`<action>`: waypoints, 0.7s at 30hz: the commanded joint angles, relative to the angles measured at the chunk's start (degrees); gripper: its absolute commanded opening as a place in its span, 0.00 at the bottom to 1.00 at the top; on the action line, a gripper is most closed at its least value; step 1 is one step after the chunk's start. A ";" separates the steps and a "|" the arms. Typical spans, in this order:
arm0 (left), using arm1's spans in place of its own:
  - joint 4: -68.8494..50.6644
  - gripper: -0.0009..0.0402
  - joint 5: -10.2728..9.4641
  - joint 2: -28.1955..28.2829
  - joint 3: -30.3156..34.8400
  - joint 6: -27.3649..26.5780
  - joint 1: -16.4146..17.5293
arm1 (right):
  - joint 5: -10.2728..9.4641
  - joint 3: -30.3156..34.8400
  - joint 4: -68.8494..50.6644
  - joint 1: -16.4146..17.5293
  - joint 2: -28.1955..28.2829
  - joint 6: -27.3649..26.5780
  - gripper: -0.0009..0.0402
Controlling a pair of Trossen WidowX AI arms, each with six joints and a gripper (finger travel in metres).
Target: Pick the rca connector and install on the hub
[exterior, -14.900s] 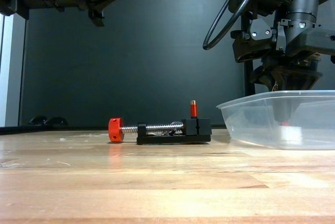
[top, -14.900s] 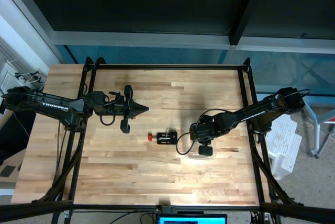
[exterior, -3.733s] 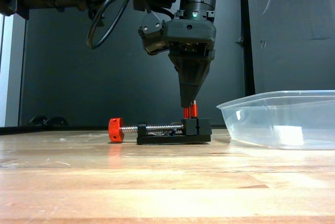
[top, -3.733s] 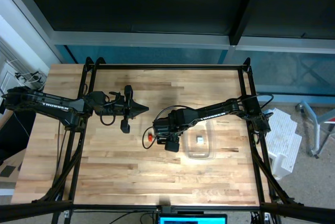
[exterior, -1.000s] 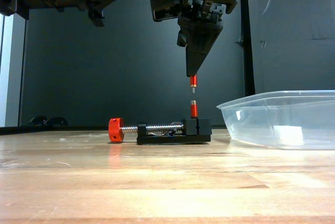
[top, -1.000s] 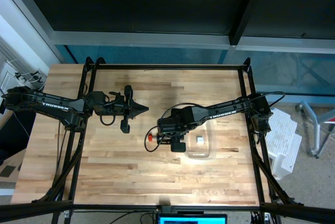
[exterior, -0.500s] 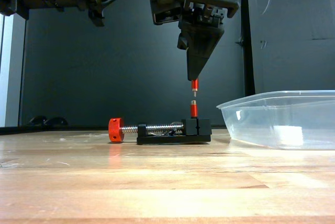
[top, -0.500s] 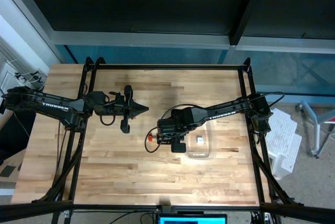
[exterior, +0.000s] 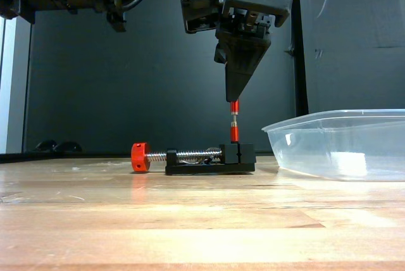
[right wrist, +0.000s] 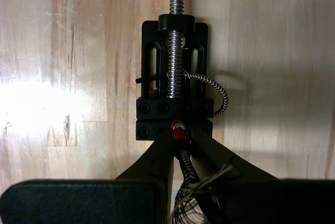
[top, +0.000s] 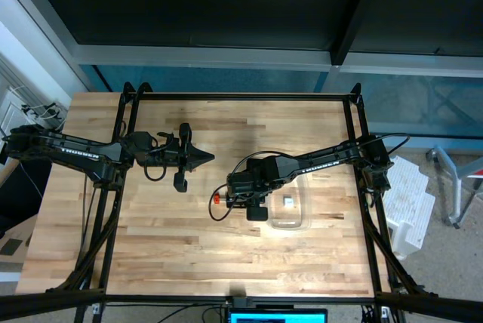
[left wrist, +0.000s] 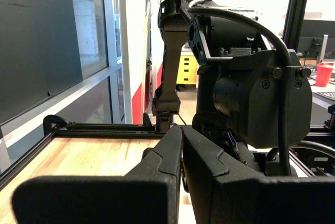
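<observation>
Centre of low view: right gripper (exterior: 235, 98) clamped on the rca connector (exterior: 235, 108), held plumb with its tip at the red post (exterior: 234, 133) of the hub (exterior: 209, 158) — lined up for a straight push, I judge — left gripper (top: 204, 158) pinched empty, parked left of centre in high view.

Left claw (top: 208, 158) aloft, right claw (exterior: 234, 100) downward

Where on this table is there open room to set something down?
Free: the near strip of table in front of hub and tray, and the far strip along the back rail. Crowded: the middle, where the right gripper holds the connector over the hub, beside the tray. Left gripper hangs shut above left-centre.
</observation>
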 commanded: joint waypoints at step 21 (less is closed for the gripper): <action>0.02 0.02 0.00 0.02 0.00 0.02 0.00 | 0.04 -1.07 0.79 -0.07 0.04 0.09 0.02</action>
